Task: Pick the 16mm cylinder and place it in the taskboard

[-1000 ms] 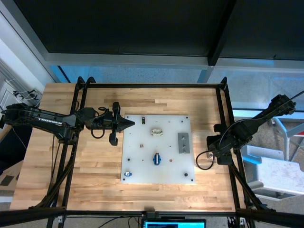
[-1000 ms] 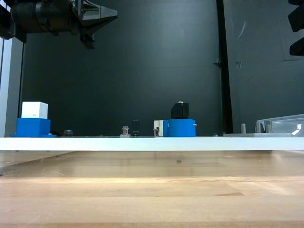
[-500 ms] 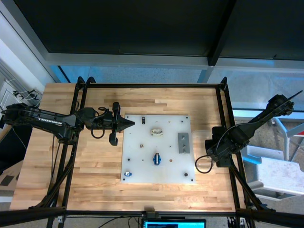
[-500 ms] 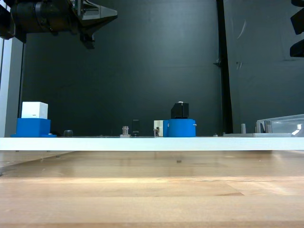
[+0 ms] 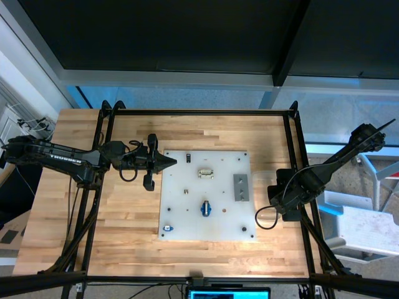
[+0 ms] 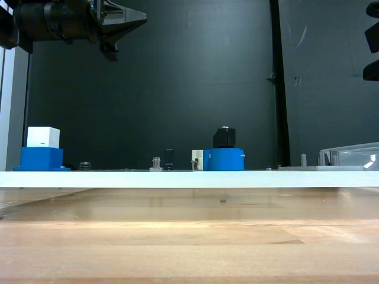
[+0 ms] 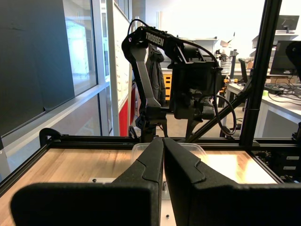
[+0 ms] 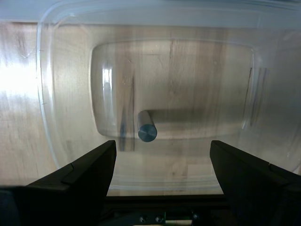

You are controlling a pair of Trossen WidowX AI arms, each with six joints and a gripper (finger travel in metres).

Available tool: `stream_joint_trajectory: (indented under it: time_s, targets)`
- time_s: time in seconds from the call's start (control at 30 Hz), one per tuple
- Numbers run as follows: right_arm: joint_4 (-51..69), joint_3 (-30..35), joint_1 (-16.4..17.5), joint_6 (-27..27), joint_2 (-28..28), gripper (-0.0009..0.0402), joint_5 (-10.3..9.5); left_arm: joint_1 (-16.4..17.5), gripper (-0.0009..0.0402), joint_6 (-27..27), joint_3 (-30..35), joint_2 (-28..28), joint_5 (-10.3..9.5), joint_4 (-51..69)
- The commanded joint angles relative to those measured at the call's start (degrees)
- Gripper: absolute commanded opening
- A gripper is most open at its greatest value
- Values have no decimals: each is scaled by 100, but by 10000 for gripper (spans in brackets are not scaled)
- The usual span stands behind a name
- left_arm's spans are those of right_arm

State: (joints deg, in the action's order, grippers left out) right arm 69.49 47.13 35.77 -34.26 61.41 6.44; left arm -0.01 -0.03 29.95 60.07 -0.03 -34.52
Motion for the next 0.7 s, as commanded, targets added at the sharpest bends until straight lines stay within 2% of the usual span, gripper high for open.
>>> stream_joint_trajectory:
  time_s: [0.03,0.7]
  targets:
    - [-103,-105,31,-4,0,279,4,0,0,0,0,2,2,0]
    - [-820,-756,92,-13,0,279,0,0,0,-2,0,2,2,0]
